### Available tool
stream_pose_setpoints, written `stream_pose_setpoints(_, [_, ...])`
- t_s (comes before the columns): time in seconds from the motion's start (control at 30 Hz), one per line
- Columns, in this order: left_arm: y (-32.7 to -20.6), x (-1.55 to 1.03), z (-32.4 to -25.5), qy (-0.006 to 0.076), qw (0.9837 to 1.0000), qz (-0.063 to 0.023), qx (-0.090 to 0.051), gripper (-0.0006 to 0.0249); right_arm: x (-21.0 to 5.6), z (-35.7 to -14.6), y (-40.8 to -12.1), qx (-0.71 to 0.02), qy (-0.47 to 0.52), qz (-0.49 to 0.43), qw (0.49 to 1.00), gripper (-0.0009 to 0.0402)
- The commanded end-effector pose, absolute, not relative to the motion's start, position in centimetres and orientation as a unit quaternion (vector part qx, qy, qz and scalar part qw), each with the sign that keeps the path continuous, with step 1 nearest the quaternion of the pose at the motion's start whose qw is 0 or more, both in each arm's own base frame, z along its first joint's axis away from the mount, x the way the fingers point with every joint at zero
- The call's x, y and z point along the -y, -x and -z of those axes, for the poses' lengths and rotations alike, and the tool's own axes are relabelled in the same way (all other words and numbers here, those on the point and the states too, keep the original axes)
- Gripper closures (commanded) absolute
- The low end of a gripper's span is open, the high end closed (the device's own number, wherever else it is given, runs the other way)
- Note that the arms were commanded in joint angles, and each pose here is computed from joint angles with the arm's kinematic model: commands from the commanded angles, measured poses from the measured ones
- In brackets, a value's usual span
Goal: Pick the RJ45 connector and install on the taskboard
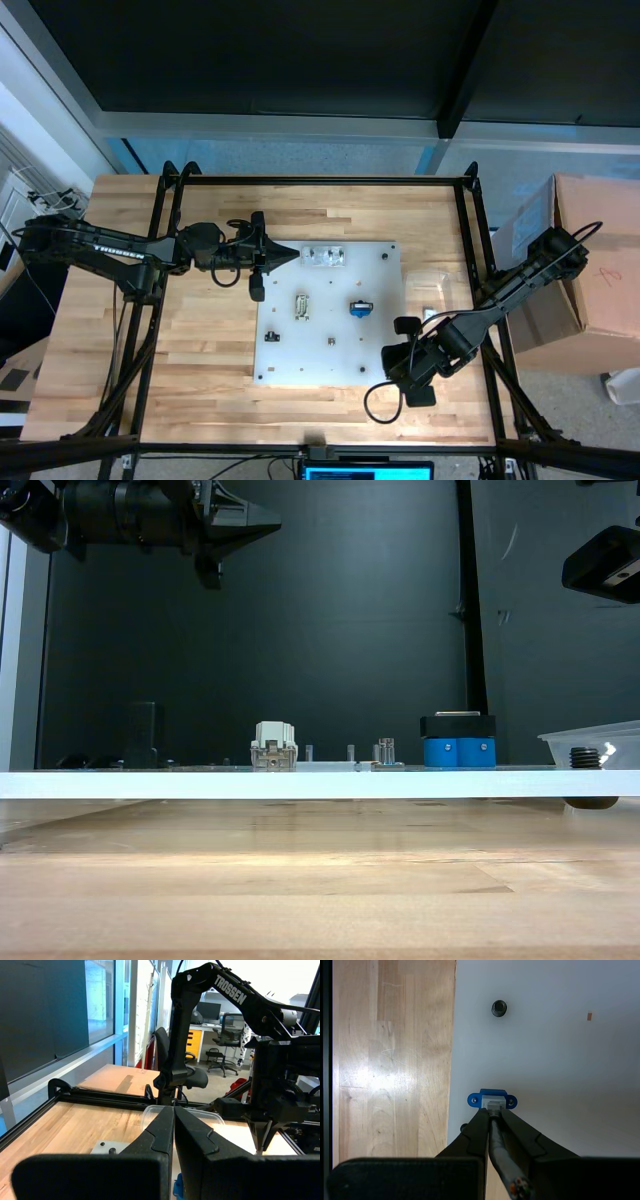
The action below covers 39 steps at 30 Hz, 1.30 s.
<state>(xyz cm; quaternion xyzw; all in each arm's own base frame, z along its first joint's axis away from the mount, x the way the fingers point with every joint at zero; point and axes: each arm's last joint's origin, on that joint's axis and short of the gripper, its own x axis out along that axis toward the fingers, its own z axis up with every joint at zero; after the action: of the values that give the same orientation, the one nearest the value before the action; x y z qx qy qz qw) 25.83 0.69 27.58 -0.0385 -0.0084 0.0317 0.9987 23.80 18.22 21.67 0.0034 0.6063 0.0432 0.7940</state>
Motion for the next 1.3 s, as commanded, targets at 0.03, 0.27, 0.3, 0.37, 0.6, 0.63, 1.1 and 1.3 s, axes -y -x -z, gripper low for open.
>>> stream_pose_setpoints(0.03, [-25.8,-0.69,-27.58,0.0383,0.9987,-0.0317,0.008,0.0243,-18.3,-21.7,-23.8,-0.608,-0.003,-0.044,0.793,0.0386])
stream_pose_setpoints(0.27, [-25.8,-0.69,-27.57,0.0383,0.9987,-0.0317,0.008,0.0243,-18.4,-22.2,-24.0,-0.604,-0.003,-0.045,0.796,0.0327])
stream_pose_setpoints(0.3, [-25.8,-0.7,-27.57,0.0383,0.9987,-0.0319,0.008,0.0243,-18.4,-22.3,-24.0,-0.604,-0.003,-0.045,0.796,0.0319])
stream_pose_setpoints(0.37, [-25.8,-0.7,-27.57,0.0383,0.9987,-0.0319,0.008,0.0243,-18.4,-22.6,-24.0,-0.603,-0.004,-0.045,0.796,0.0304])
stream_pose_setpoints(0.6, [-25.8,-0.69,-27.57,0.0383,0.9987,-0.0317,0.008,0.0243,-17.9,-24.1,-23.4,-0.591,-0.015,-0.051,0.805,0.0265])
stream_pose_setpoints(0.63, [-25.8,-0.69,-27.59,0.0383,0.9987,-0.0317,0.009,0.0243,-17.7,-24.5,-23.2,-0.59,-0.016,-0.051,0.806,0.0261])
stream_pose_setpoints(1.1, [-25.8,-0.69,-27.57,0.0383,0.9987,-0.0317,0.008,0.0243,-16.2,-27.5,-21.2,-0.57,-0.025,-0.06,0.819,0.025])
stream_pose_setpoints(1.3, [-25.8,-0.69,-27.58,0.0383,0.9987,-0.0317,0.009,0.0243,-13.8,-29.4,-21.0,-0.514,-0.029,-0.015,0.857,0.0271])
